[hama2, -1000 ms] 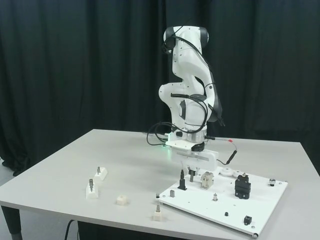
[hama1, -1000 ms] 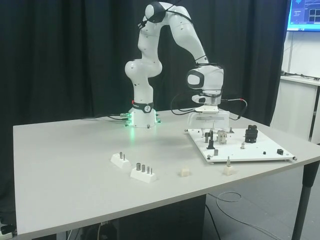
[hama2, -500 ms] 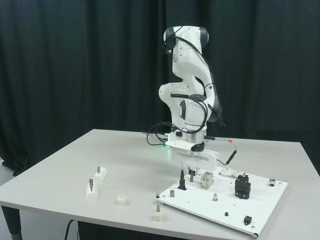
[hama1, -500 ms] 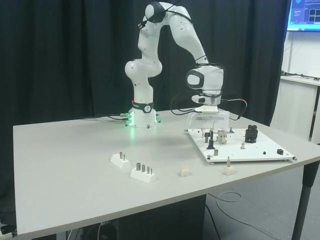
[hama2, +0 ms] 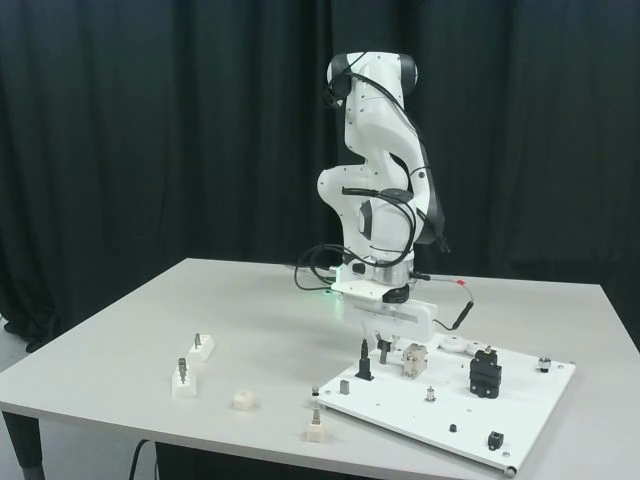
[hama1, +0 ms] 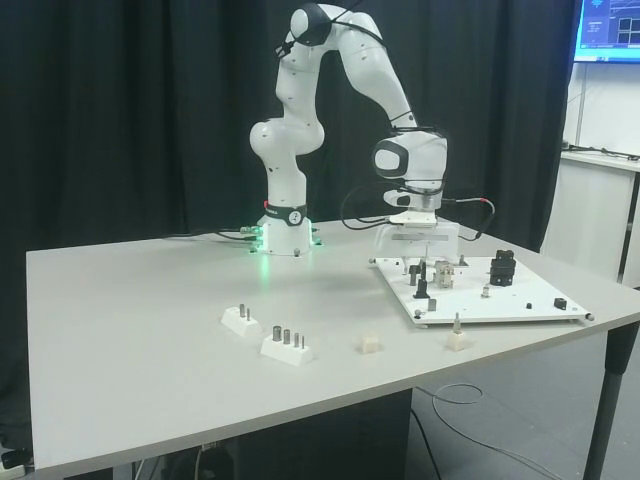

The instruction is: Insert square peg 3.

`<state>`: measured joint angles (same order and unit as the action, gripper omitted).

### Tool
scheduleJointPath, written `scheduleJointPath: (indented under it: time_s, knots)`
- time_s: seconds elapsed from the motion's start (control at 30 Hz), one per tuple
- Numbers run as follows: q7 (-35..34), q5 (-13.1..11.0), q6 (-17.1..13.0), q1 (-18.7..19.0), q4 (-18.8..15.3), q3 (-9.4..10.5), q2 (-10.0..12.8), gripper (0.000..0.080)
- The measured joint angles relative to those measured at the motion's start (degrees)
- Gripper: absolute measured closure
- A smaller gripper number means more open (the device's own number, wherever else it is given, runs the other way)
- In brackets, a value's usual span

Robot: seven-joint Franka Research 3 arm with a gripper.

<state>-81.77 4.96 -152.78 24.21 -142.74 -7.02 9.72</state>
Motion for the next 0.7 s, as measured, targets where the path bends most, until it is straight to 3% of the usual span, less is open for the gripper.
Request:
scheduleJointPath:
  time_s: [0.3, 0.7]
  knots:
    - [0.64, 0.40, 0.07, 0.02, 0.00, 0.01, -0.03, 0.0689]
    - [6.46, 0.96, 0.70, 0.02, -0.01, 0.07, -0.18, 0.0689]
